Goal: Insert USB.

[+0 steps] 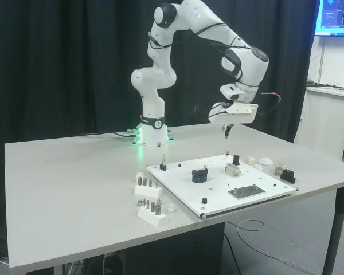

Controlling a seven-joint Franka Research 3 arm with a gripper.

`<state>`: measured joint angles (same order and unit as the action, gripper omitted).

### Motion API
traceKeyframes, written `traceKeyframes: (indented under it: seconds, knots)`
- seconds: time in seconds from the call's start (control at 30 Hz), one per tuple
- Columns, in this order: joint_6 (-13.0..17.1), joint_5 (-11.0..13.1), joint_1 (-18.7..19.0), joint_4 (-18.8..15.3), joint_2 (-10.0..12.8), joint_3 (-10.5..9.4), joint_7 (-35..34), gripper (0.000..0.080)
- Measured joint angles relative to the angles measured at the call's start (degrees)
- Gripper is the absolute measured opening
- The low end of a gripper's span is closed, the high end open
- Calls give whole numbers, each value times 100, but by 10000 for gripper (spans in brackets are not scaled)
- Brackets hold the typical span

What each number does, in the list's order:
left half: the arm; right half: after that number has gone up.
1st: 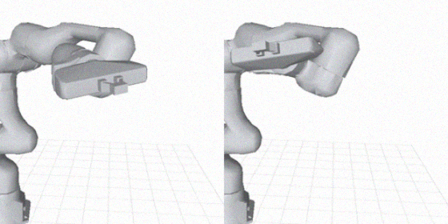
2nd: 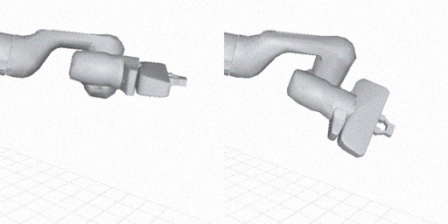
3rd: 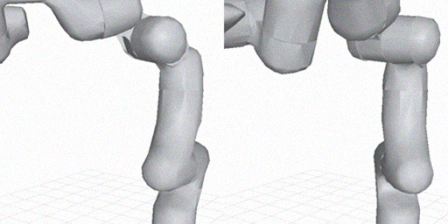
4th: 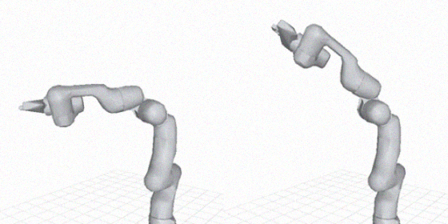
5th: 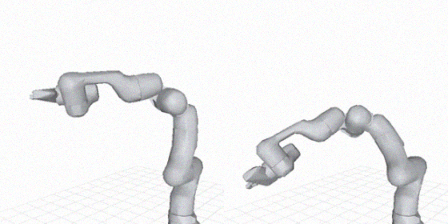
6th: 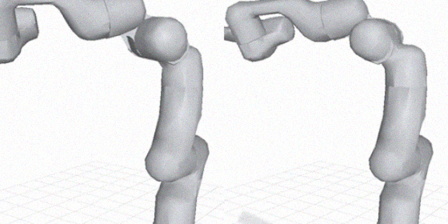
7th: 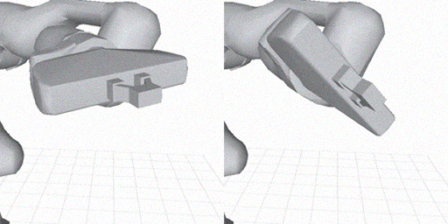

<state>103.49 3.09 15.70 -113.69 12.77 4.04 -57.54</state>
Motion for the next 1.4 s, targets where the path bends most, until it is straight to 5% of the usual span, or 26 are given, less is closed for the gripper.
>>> traceKeyframes:
  seconds: [0.5,1.4]
  knots:
    - [-52,149,66,497,500,-199,-166,70]
    - [98,148,67,656,851,-346,-612,70]
